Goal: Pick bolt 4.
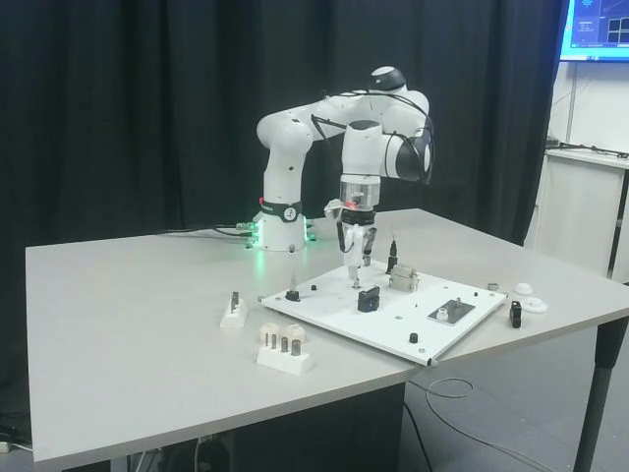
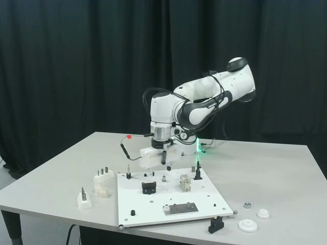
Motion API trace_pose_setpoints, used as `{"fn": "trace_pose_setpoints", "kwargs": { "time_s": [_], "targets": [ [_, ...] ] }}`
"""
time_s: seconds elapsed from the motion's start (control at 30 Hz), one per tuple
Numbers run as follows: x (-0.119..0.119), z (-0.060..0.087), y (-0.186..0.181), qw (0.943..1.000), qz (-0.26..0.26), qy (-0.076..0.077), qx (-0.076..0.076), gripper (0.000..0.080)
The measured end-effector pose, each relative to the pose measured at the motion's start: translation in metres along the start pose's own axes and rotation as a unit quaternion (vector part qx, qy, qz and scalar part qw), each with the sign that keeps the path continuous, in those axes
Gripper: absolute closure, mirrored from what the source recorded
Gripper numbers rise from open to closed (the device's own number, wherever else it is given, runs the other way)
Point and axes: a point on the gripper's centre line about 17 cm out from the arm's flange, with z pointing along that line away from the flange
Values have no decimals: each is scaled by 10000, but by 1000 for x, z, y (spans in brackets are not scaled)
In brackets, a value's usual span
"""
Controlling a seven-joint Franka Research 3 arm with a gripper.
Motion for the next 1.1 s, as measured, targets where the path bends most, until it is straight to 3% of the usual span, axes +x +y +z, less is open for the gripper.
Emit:
{"fn": "trace_pose_setpoints", "kwargs": {
  "time_s": [1.1],
  "targets": [
    [-4, -8, -2, 10000, -52, -54, -16, 3]
  ]
}}
